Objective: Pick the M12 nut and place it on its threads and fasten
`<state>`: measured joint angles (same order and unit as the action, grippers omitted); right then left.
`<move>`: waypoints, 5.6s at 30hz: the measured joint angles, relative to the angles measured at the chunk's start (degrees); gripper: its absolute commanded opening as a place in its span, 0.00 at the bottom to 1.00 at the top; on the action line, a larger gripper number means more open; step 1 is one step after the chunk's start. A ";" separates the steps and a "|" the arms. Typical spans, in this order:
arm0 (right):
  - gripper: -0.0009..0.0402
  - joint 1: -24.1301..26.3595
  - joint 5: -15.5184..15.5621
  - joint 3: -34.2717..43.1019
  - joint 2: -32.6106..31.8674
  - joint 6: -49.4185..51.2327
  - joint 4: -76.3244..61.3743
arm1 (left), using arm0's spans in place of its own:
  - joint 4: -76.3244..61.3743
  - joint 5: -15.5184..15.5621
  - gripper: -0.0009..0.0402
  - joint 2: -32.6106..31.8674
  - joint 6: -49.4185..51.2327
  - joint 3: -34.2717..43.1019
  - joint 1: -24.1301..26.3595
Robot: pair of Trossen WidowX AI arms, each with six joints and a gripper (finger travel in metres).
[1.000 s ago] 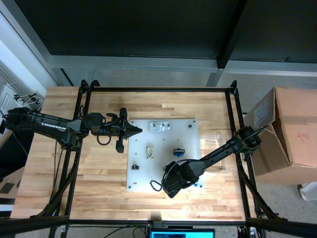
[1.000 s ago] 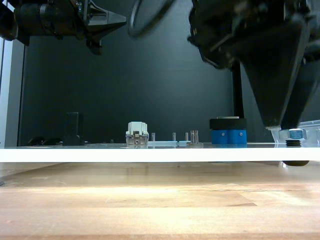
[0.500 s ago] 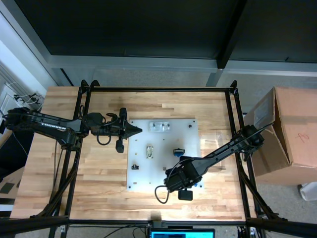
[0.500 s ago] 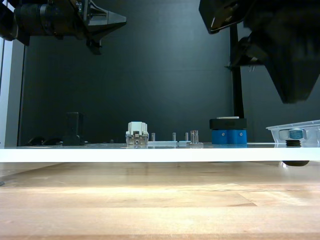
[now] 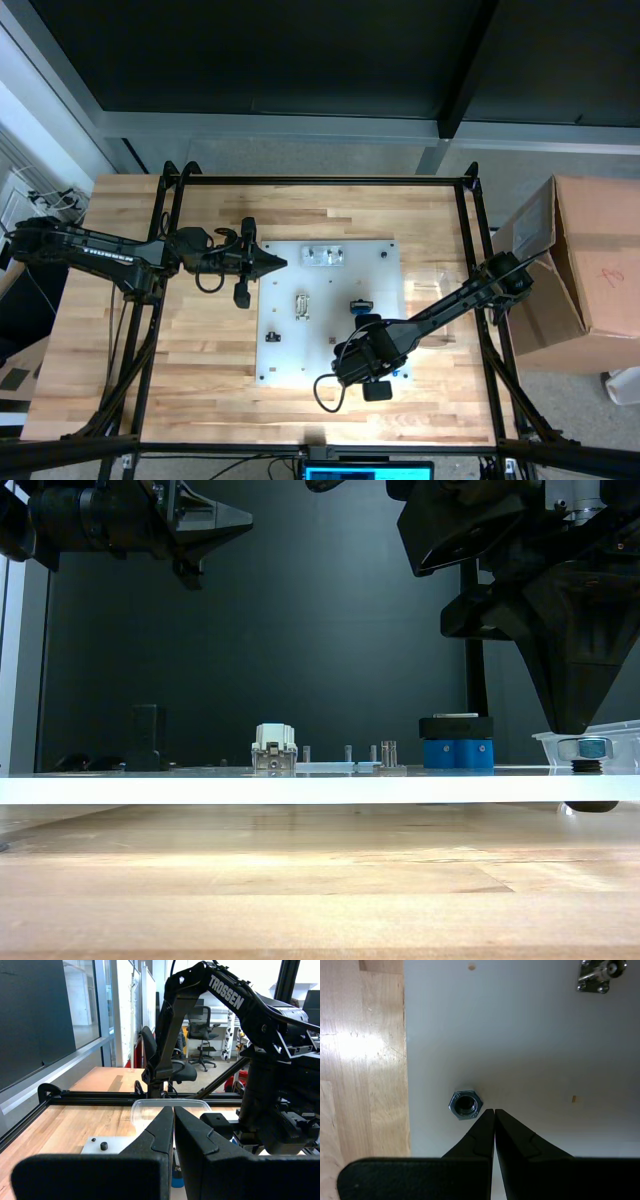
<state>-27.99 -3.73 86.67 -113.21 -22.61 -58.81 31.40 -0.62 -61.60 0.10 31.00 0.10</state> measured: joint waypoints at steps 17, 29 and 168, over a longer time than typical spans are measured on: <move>0.02 0.20 -2.60 -0.55 0.39 2.73 -1.77 | 0.00 0.02 0.02 0.00 0.02 0.02 0.00; 0.02 0.17 6.99 -2.10 0.39 3.96 2.67 | 0.00 0.02 0.02 0.00 0.00 0.02 0.00; 0.02 -1.53 1.73 -1.73 2.49 -2.01 1.60 | -2.82 0.68 0.02 0.02 0.02 0.00 -0.09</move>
<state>-29.52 -2.00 84.95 -110.72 -24.62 -57.21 28.58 0.05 -61.58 0.12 31.00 0.01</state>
